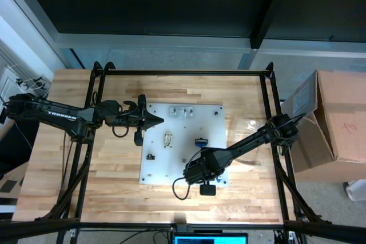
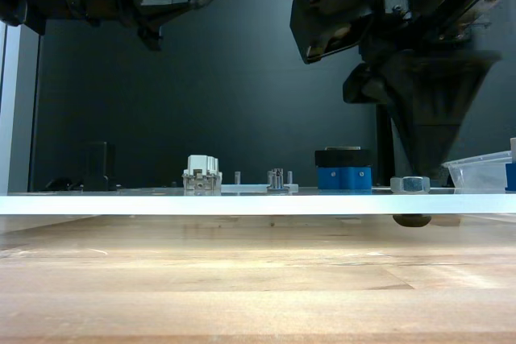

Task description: Pick the M12 nut and place it on its threads and fasten

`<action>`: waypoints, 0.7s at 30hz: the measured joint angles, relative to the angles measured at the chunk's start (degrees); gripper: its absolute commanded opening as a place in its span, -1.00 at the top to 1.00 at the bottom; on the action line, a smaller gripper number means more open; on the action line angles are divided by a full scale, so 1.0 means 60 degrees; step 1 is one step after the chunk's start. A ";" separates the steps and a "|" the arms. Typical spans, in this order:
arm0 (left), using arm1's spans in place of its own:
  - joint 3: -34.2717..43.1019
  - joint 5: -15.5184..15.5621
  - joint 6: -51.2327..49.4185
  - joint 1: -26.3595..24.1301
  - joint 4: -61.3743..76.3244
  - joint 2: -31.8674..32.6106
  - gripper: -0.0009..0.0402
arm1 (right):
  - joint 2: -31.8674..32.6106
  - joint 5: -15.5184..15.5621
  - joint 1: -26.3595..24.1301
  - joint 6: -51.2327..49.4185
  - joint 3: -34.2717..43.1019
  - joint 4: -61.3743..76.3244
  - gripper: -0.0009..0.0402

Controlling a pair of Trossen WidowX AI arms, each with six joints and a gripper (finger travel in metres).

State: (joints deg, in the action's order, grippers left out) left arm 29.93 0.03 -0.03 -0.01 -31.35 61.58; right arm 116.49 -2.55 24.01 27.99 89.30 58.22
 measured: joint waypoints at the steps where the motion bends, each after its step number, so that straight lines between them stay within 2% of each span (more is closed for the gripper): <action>1: 0.0000 -0.0004 0.0000 0.0000 0.0000 0.0004 0.96 | 0.0000 -0.0189 -0.0004 0.0076 0.0000 -0.0011 0.96; 4: 0.0000 0.0000 -0.0004 0.0000 0.0000 0.0004 0.96 | 0.0000 -0.0138 -0.0018 0.0102 0.0000 -0.0142 0.96; 8: 0.0004 0.0000 0.0000 0.0000 0.0000 0.0000 0.96 | 0.0015 0.0382 0.0000 0.0025 0.0000 -0.0255 0.96; 9: 0.0004 -0.0004 0.0000 0.0000 0.0000 0.0000 0.96 | 0.0018 0.0707 0.0007 -0.0025 0.0000 -0.0219 0.96; 12: 0.0000 0.0000 0.0000 0.0000 0.0000 0.0000 0.96 | 0.0018 0.2645 -0.0029 -0.0393 0.0000 -0.0306 0.96; 13: 0.0004 0.0000 0.0000 0.0000 0.0000 0.0004 0.96 | 0.0018 0.3038 -0.0029 -0.0455 0.0000 -0.0280 0.96; 14: 0.0000 0.0000 0.0000 0.0000 0.0000 0.0004 0.96 | 0.0018 0.3155 -0.0022 -0.0481 0.0000 -0.0270 0.96; 16: 0.0000 0.0000 0.0000 0.0000 0.0000 0.0004 0.96 | 0.0011 0.2871 0.0007 -0.0474 0.0000 -0.0175 0.96; 17: 0.0000 -0.0004 -0.0004 0.0000 0.0000 0.0000 0.96 | 0.0004 0.2568 0.0015 -0.0470 0.0000 -0.0127 0.96; 21: 0.0000 -0.0004 0.0000 0.0000 0.0000 0.0000 0.96 | -0.0015 0.0936 -0.0015 -0.0339 0.0000 0.0076 0.96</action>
State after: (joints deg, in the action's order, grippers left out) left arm 29.93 0.01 -0.03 -0.01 -31.35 61.58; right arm 116.40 3.07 23.92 25.96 89.30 58.67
